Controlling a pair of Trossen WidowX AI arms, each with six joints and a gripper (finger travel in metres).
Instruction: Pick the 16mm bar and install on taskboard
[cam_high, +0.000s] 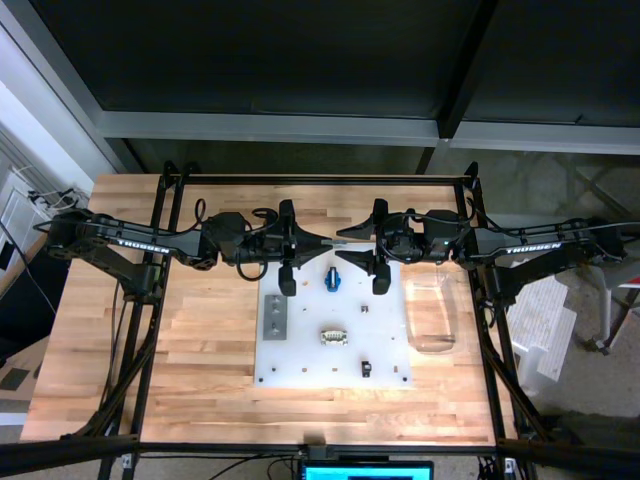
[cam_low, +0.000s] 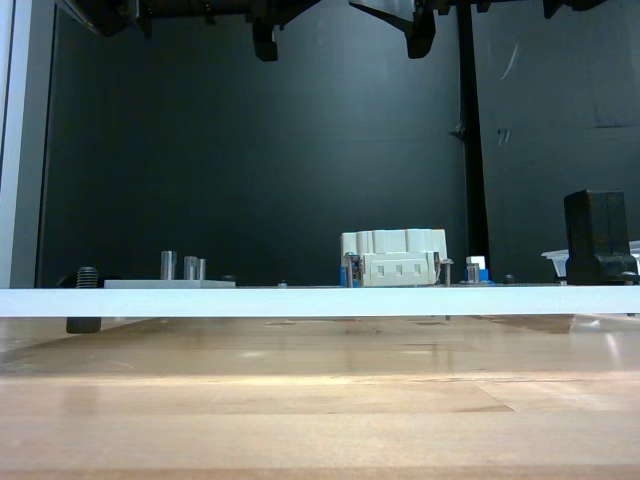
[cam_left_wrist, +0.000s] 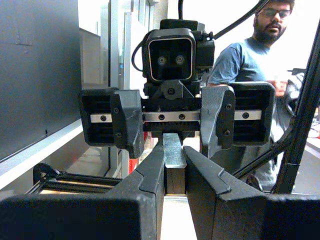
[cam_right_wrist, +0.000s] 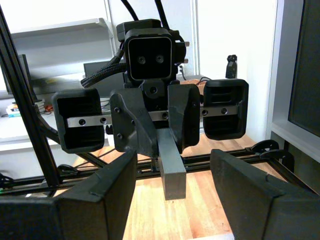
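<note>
The 16mm bar (cam_high: 342, 243) is a grey square-section bar held level in the air above the far edge of the white taskboard (cam_high: 300, 365). My left gripper (cam_high: 322, 246) is shut on one end of it; in the left wrist view its fingers (cam_left_wrist: 150, 170) clamp the bar (cam_left_wrist: 174, 156). My right gripper (cam_high: 353, 250) faces it from the other side and is open. In the right wrist view its wide-spread fingers (cam_right_wrist: 112, 187) flank the bar's free end (cam_right_wrist: 171, 167) without touching it.
On the board sit a grey block with pegs (cam_high: 276, 318), a blue part (cam_high: 333, 277), a white connector (cam_low: 393, 258) and a small black block (cam_high: 367, 368). A clear container (cam_high: 432, 315) stands at the board's right edge. A person (cam_left_wrist: 245, 65) stands behind the table.
</note>
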